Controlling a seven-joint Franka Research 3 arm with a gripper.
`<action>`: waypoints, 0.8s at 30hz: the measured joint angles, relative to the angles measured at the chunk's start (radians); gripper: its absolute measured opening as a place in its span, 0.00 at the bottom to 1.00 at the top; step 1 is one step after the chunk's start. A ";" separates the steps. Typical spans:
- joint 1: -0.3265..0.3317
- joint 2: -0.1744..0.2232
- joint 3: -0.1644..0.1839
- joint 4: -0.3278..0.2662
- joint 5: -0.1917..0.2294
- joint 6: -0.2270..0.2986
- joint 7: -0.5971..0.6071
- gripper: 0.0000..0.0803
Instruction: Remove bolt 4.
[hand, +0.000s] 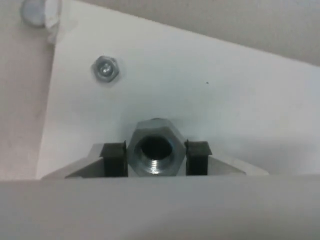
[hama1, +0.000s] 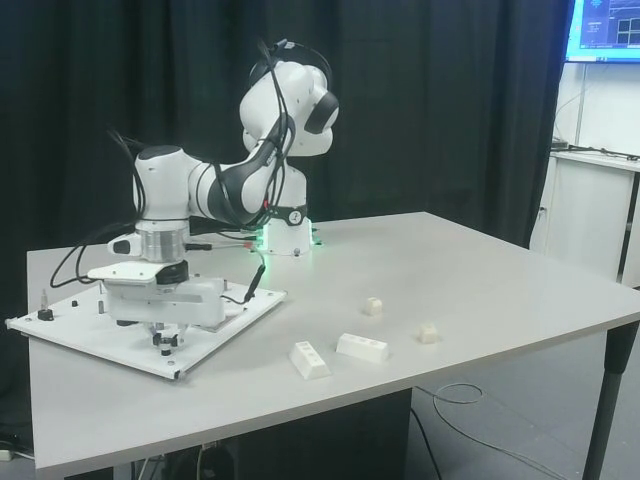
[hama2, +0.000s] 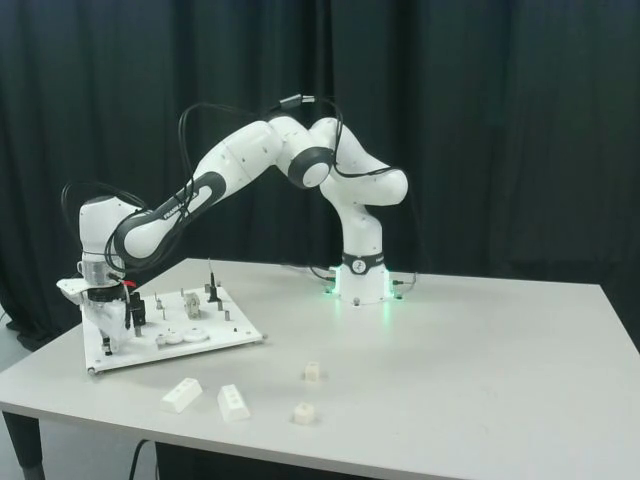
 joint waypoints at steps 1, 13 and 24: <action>0.000 -0.002 0.000 -0.003 0.004 0.003 -0.017 0.31; -0.008 -0.021 0.003 -0.025 0.042 0.014 -0.187 0.31; -0.010 -0.046 0.004 -0.039 0.058 0.014 -0.254 0.31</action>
